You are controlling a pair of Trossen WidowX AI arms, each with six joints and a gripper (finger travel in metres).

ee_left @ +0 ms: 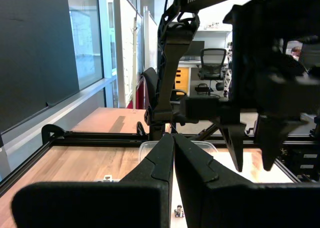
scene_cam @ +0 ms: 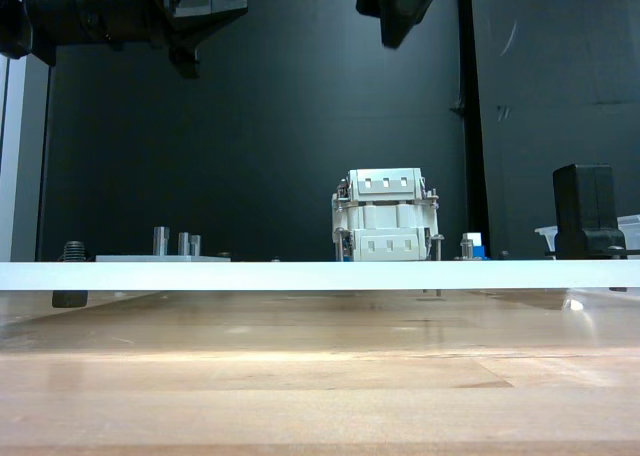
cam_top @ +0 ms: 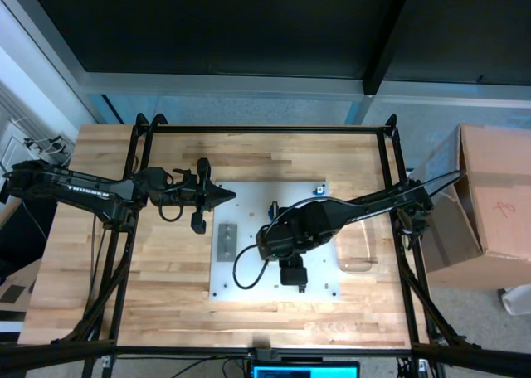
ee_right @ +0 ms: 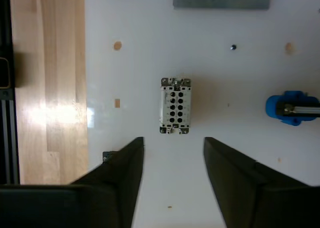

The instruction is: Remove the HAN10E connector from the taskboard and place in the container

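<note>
The HAN10E connector [ee_right: 175, 105], a pale grey block with two rows of pin holes, stands upright and free in its seat on the white taskboard [ee_right: 135, 18]; the low view shows the connector [scene_cam: 385, 216] sitting level. My right gripper [ee_right: 173, 143] hovers well above it, open, its fingers straddling empty air just beside the connector. In the high view the right arm hides the connector. My left gripper [cam_top: 221, 196] is shut with nothing in it, hanging high over the board's left edge, and the left gripper [scene_cam: 215, 11] is far above the board. The clear plastic container [cam_top: 361, 245] sits right of the board.
A grey metal plate [cam_top: 226, 241] with short posts lies on the board's left part. A black block [cam_top: 293, 274] stands near the front, and a blue part [ee_right: 287, 108] sits beside the connector. A cardboard box [cam_top: 489, 204] is beyond the table's right edge.
</note>
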